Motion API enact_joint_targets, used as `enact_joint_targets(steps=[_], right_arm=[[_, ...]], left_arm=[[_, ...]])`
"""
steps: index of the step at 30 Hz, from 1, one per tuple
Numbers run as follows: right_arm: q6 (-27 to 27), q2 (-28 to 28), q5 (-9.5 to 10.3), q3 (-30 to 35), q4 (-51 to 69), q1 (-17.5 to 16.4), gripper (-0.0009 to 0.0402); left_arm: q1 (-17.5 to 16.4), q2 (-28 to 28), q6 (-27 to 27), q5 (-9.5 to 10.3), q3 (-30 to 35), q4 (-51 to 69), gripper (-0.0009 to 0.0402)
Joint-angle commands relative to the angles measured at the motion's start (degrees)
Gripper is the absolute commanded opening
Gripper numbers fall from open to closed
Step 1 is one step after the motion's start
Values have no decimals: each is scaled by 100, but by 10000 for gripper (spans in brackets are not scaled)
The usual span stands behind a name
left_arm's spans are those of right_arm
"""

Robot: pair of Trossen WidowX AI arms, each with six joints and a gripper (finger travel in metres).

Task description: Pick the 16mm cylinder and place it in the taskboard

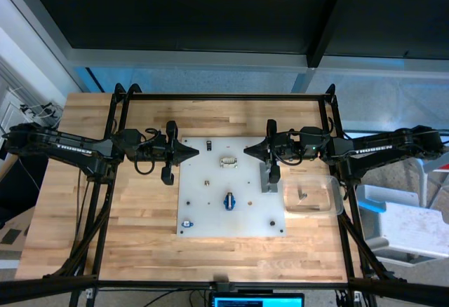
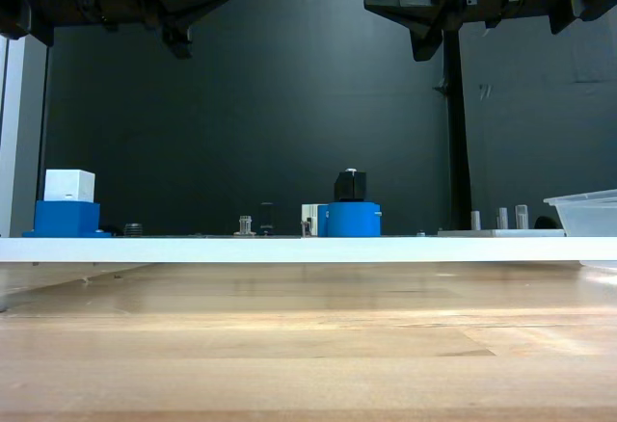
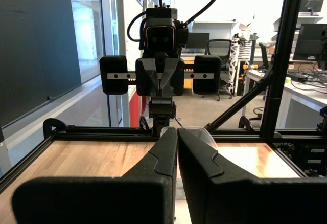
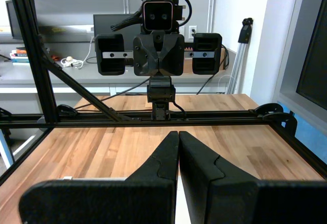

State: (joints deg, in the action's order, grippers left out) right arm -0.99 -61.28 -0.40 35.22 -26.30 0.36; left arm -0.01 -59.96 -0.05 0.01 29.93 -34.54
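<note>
The white taskboard (image 1: 210, 209) lies in the middle of the table with a blue connector (image 1: 229, 200), a grey metal block (image 1: 269, 176) and a silver socket (image 1: 227, 160) on it. A tiny dark piece (image 1: 303, 195), apparently the 16mm cylinder, rests inside the clear tray (image 1: 333, 198) to the board's right. My left gripper (image 1: 197, 151) hovers high over the board's far left part, shut and empty. Facing it over the far right part, my right gripper (image 1: 245, 151) is also shut and empty. Each wrist view shows closed fingertips (image 3: 168, 137) (image 4: 171, 139).
A black frame rail (image 1: 224, 97) runs along the table's far edge. A small blue-and-white piece (image 1: 186, 223) and a dark peg (image 1: 271, 221) stand near the board's front edge. Bare wood (image 1: 140, 251) stretches in front of the board.
</note>
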Motion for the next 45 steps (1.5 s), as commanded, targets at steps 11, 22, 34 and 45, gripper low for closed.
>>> enact_joint_targets(steps=[11,22,34,45], right_arm=[[-175,0,63,0,-138,-22,0],[-173,2,299,247,713,-42,0],[-682,-13,-155,1790,5027,-166,0],[-1320,-28,-155,2732,7554,-264,0]], left_arm=[[2,-2,2,0,2,-2,0],[2,-2,0,0,2,-2,0],[2,-2,2,0,2,-2,0],[2,-2,0,0,2,-2,0]])
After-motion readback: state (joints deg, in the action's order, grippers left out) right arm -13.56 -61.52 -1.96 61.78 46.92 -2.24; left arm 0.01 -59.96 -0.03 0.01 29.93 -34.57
